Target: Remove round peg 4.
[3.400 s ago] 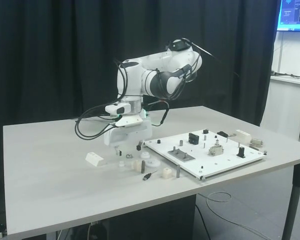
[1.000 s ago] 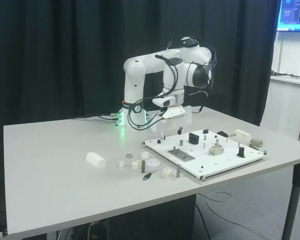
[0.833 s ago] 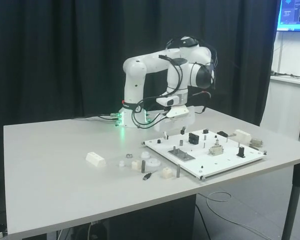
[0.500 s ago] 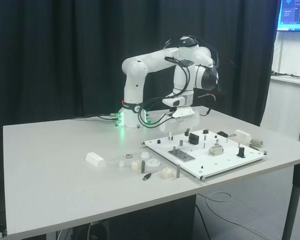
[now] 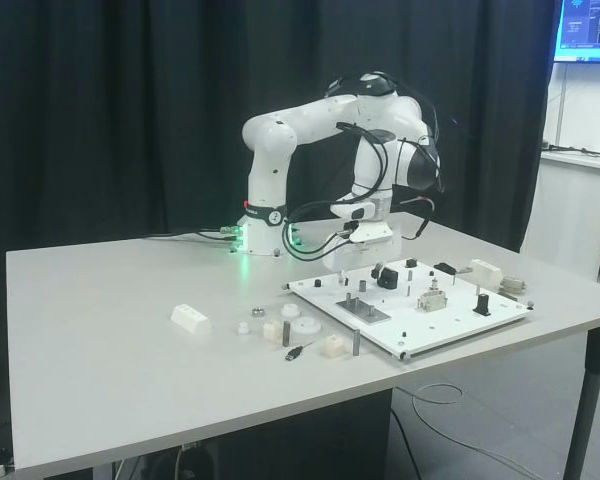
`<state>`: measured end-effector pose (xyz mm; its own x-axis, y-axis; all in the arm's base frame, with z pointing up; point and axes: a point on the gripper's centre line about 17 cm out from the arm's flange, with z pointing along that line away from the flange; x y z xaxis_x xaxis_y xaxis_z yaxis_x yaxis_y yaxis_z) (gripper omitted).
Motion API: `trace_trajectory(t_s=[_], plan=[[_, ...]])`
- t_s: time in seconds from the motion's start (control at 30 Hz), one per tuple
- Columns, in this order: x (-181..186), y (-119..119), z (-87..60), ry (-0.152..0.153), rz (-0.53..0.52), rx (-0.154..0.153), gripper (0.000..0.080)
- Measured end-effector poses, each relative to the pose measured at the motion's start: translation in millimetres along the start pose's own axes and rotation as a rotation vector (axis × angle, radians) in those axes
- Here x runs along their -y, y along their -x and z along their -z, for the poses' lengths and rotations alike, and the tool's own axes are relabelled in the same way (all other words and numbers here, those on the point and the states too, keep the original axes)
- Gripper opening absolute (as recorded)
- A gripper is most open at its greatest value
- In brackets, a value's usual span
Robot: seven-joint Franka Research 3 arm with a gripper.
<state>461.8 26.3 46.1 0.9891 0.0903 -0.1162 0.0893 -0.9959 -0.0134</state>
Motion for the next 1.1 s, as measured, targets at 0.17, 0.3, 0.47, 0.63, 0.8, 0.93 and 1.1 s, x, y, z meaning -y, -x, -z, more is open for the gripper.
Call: trace_trajectory(t_s=[0.17, 0.3, 0.47, 0.63, 0.8, 0.93, 1.1], plan=[[3.8, 4.6, -4.3, -0.001, -0.001, 0.005, 0.08], [6.3, 7.9, -6.1, -0.002, 0.001, 0.006, 0.08], [9.3, 10.0, -7.6, -0.002, 0.004, 0.004, 0.08], [10.3, 10.7, -9.0, 0.006, 0.008, -0.001, 0.08], [10.6, 11.4, -11.7, 0.014, 0.011, -0.007, 0.08], [10.1, 11.0, -13.5, 0.02, 0.012, -0.012, 0.08], [9.7, 9.9, -16.0, 0.025, 0.012, -0.017, 0.08]])
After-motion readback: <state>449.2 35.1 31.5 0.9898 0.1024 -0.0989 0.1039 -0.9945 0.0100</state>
